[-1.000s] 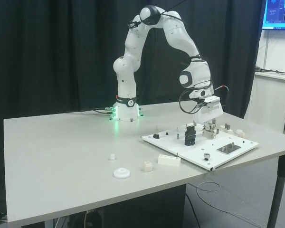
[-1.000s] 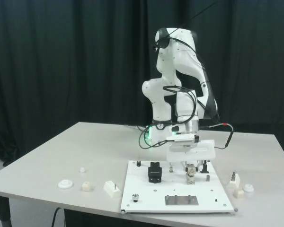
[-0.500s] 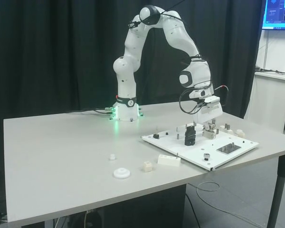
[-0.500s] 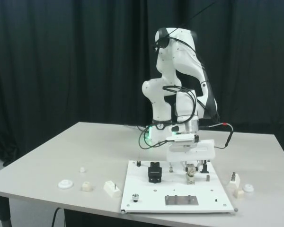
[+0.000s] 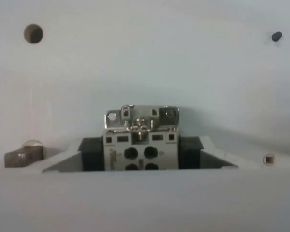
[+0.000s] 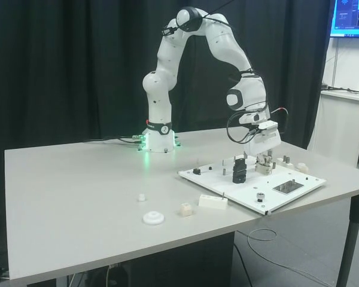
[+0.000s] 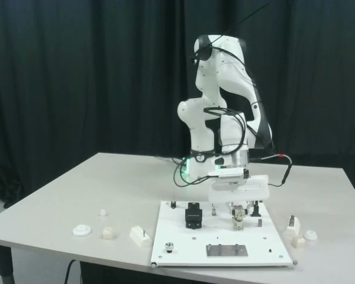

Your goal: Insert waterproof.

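The waterproof connector (image 5: 141,130), a white block with round holes and a metal clip on top, fills the middle of the wrist view. Black fingers (image 5: 92,153) press against both its sides, so my gripper (image 5: 141,152) is shut on it. In both room views the gripper (image 6: 264,160) (image 7: 239,214) reaches straight down to the white task board (image 6: 215,176) (image 7: 183,248), with the connector (image 7: 239,220) at the board's surface in its middle. How deep the connector sits in its socket is hidden.
A black block (image 6: 239,170) (image 7: 193,215) stands on the board beside the gripper, and a metal plate (image 7: 226,250) lies near the front edge. Loose white parts (image 6: 152,218) (image 6: 213,201) lie on the grey table left of the board, and others (image 7: 310,235) lie right of it.
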`<action>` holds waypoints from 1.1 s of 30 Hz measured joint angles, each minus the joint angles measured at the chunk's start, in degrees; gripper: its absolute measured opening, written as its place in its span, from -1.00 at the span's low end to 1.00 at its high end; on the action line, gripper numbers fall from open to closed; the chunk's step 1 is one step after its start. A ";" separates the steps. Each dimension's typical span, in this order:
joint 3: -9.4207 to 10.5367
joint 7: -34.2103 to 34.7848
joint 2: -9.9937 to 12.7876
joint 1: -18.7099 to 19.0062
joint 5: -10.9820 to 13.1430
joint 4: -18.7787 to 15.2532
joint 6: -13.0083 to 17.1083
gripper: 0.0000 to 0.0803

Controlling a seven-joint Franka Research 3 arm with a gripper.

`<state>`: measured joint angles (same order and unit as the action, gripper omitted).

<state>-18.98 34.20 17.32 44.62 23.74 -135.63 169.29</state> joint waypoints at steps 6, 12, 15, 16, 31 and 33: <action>-0.06 0.00 0.13 -0.12 0.00 0.15 -0.08 -0.20; -0.15 -0.34 0.11 -0.15 -0.03 0.16 -0.27 -0.20; -0.16 -0.62 0.05 -0.15 -0.04 0.17 -0.46 -0.20; -0.16 -0.66 0.02 -0.15 -0.04 0.18 -0.57 -0.20; -0.09 -0.68 -0.35 0.03 -0.07 0.43 -2.35 -0.20; -0.09 -0.67 -0.35 0.03 -0.07 0.43 -2.35 -0.20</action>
<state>-19.07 33.53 16.97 44.66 23.67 -135.20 166.94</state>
